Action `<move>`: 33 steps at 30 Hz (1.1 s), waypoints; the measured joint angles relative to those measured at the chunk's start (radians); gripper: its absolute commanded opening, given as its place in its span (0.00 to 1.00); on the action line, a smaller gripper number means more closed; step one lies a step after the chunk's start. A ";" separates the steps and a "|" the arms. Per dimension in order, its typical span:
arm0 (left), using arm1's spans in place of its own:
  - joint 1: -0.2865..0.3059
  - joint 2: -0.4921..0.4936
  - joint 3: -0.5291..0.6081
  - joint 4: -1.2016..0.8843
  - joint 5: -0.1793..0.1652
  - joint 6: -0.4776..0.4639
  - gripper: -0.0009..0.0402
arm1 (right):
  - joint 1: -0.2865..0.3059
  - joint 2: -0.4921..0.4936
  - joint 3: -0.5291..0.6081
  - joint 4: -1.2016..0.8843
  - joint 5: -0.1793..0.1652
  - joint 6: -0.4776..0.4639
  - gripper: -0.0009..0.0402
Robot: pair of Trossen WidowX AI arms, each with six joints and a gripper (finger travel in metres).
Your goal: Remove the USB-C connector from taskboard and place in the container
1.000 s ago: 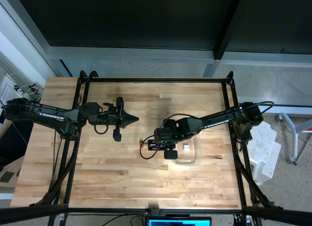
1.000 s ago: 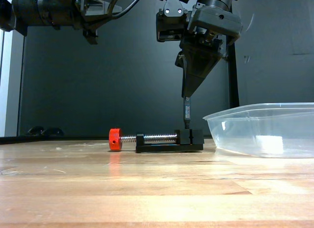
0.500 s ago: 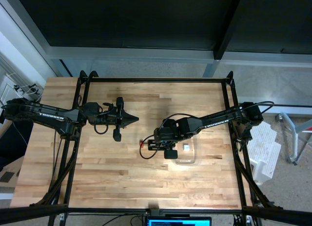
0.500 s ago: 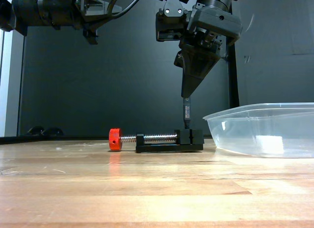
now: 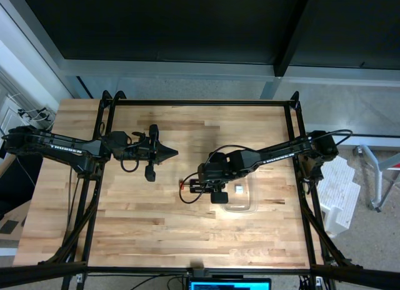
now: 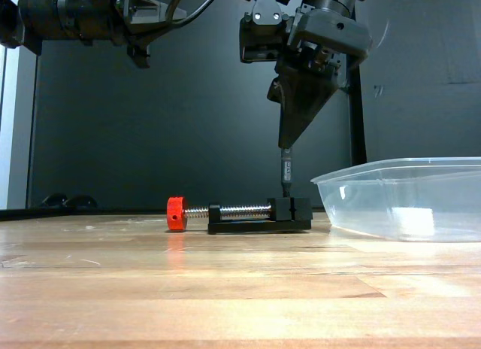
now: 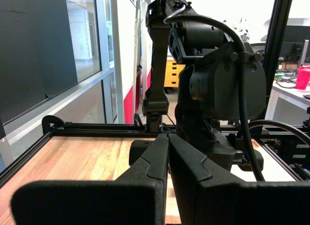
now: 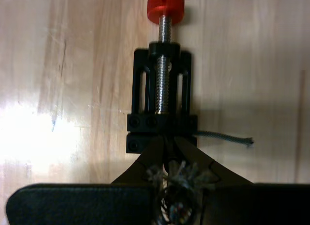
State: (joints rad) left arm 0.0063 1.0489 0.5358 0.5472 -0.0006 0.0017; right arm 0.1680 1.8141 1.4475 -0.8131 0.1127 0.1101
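The taskboard lies on the table, a black clamp block with an orange-red knob at its left end. The USB-C connector stands upright with its lower end at the block's right part. My right gripper points straight down, shut on the connector's upper end; in the right wrist view its fingertips close over the taskboard. The container is a clear tray just right of the block. My left gripper hovers shut at the left, away from the board.
A small white cube lies inside the container. A thin braided strand sticks out sideways beside the taskboard. Black frame rails border the wooden table.
My right gripper has risen very slightly with the connector. The left arm has not moved.
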 measured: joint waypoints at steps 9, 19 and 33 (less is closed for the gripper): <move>0.000 0.000 0.000 0.000 0.000 0.000 0.02 | 0.000 -0.033 0.033 -0.024 0.001 0.000 0.02; 0.000 0.000 0.000 0.000 0.000 0.000 0.02 | 0.003 -0.067 0.052 -0.065 0.001 0.004 0.02; 0.000 0.000 0.000 0.000 0.000 0.000 0.02 | 0.010 -0.129 -0.012 -0.076 0.000 0.013 0.02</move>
State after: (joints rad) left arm 0.0063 1.0489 0.5358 0.5472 -0.0010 0.0017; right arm 0.1776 1.6848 1.4357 -0.8890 0.1131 0.1230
